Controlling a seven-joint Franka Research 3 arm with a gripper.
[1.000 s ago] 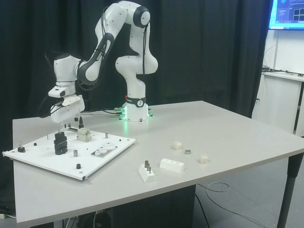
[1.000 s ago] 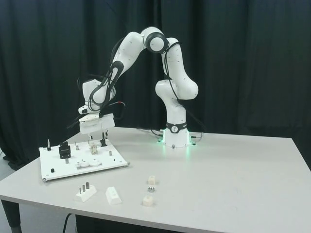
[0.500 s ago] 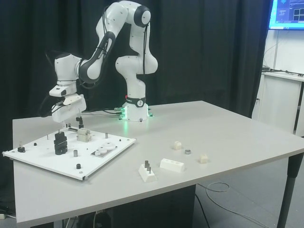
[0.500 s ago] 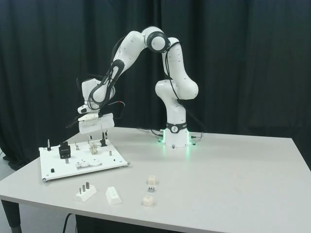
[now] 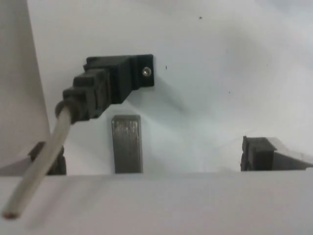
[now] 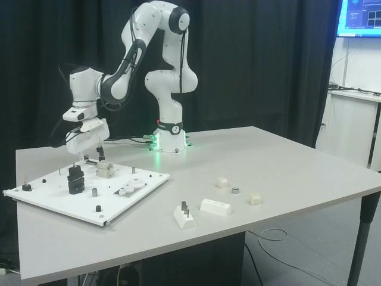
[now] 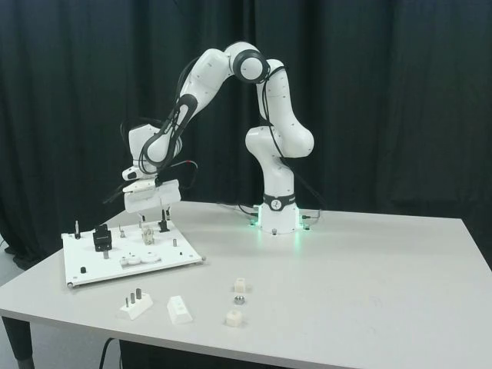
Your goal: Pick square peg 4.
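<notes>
- The white board (image 6: 53, 196) lies on the left part of the grey counter (image 6: 297, 167) and carries a black block (image 6: 75, 179) and several small pegs.
- The gripper (image 6: 84, 156) hangs over the far side of this board, a little above it, at the end of the white arm (image 6: 128, 56), which bends down from the right.
- In the wrist view the fingers (image 5: 257, 154) stand wide apart and hold nothing.
- Square peg 4 (image 5: 127, 144), a grey peg, stands upright on the board between them and touches neither one.
- Just beside the peg a black connector (image 5: 115, 83) is screwed to the board, and a grey cable (image 5: 39, 171) leaves it.
- In the room views I cannot tell this peg from the others.
- The arm's base (image 6: 168, 134) shows a green light at the far side of the counter.
- Right of the board, near the front edge, are a white holder (image 6: 184, 215) with two dark pegs and a white block (image 6: 215, 207).
- Further right lie two small cubes (image 6: 222, 182) and a ring (image 6: 236, 190).
</notes>
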